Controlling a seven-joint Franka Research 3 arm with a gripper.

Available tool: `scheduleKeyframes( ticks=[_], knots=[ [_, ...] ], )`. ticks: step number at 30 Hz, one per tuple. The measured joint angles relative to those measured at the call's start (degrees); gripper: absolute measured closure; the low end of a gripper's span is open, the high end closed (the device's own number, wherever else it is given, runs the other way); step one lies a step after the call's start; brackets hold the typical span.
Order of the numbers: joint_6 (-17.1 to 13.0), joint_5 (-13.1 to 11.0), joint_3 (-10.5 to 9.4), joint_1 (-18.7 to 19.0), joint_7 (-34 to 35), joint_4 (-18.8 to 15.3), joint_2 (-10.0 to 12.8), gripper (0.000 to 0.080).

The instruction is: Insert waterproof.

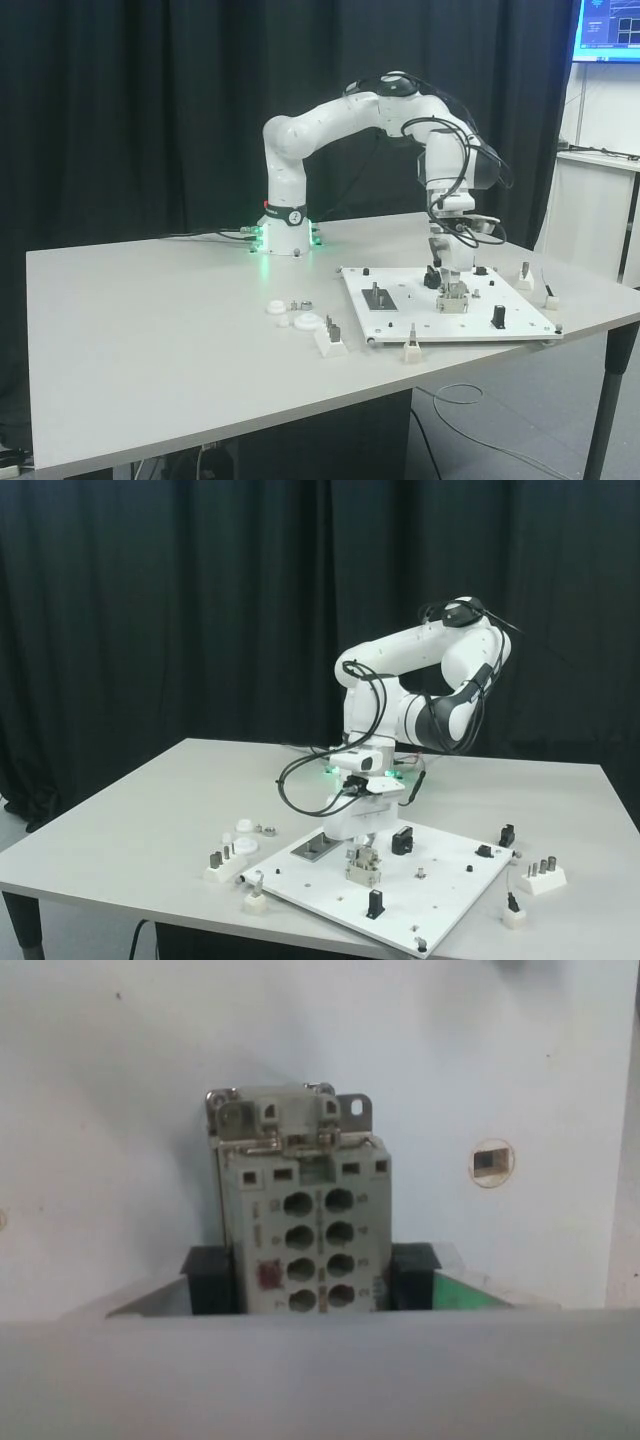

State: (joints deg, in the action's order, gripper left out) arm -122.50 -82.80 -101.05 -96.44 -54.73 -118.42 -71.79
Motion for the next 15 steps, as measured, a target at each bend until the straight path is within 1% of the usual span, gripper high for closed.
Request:
scheduleKeyframes(
  ticks=[15],
  knots=[
    [0.0, -0.4, -0.05, 0.0, -1.3, -0.1, 0.0, 0.0481]
  ],
)
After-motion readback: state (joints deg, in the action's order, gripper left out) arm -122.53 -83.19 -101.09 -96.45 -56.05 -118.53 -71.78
